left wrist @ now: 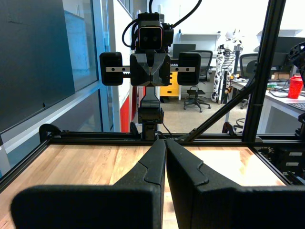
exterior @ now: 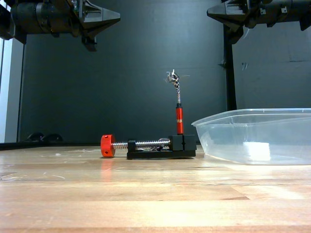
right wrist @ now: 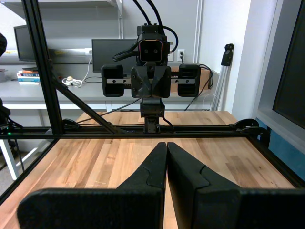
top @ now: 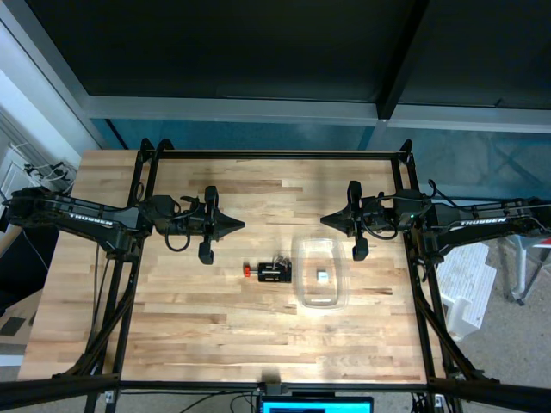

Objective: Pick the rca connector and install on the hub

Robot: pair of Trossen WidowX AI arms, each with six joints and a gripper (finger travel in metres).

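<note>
Connector [exterior: 179, 119] stands alone on the vise [exterior: 183, 145]. My left gripper [top: 239, 225] and right gripper [top: 325, 222] hang high over the table's [top: 215, 344] far half, both pinched tight, holding nothing. I think I'm done.

A wood-plank table [top: 215, 335] stands before a dark wall [exterior: 146, 58]. Around the table: a glass partition [left wrist: 38, 57], an office chair [left wrist: 194, 97], a yellow cabinet [left wrist: 169, 89], a monitor [right wrist: 108, 49] on a desk [right wrist: 24, 93].

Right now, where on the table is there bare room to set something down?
Bare wood runs from the vise and tray to the near edge of the table, and left of the vise. Crowded at centre: the connector stands on the vise, close beside the tray. The left gripper and right gripper, both shut, hang high over the far half.
</note>
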